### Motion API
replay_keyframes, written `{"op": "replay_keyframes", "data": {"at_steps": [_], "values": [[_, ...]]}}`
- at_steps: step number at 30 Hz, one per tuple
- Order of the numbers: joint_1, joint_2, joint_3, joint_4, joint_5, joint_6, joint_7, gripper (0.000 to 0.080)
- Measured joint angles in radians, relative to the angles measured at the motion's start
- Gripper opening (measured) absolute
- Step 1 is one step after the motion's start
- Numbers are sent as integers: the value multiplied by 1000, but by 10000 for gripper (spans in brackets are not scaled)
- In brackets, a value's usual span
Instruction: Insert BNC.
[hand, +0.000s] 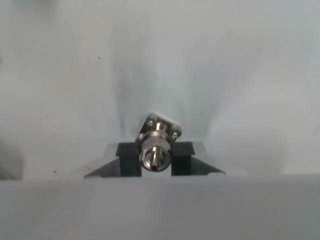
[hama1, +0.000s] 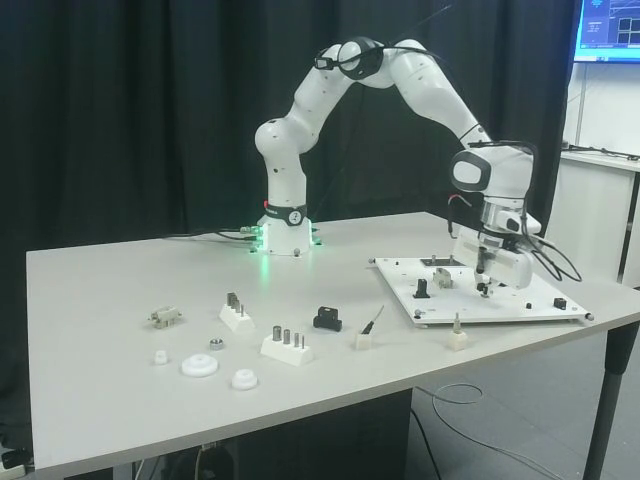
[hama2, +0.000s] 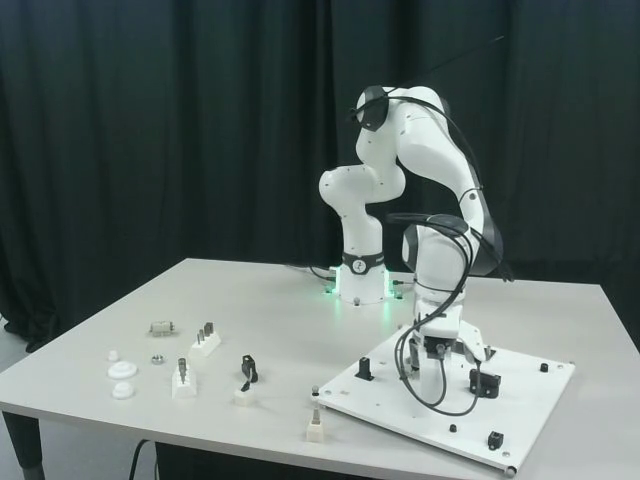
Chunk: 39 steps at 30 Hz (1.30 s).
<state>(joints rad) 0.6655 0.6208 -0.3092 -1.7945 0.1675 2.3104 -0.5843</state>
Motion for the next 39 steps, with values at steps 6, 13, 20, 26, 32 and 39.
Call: {"op": "replay_keyframes", "data": {"at_steps": [6,13,20,26,32,39], "values": [[-1,0,0,0,6,-1,23,124],[-1,0,1,0,5,-1,22,124],[-1,0,1,-2,5,2,21,124],[-1,0,1,-5,4,8,21,124],[0,-3,1,-11,4,16,21,124],[0,-4,1,-12,4,17,22,124]]}}
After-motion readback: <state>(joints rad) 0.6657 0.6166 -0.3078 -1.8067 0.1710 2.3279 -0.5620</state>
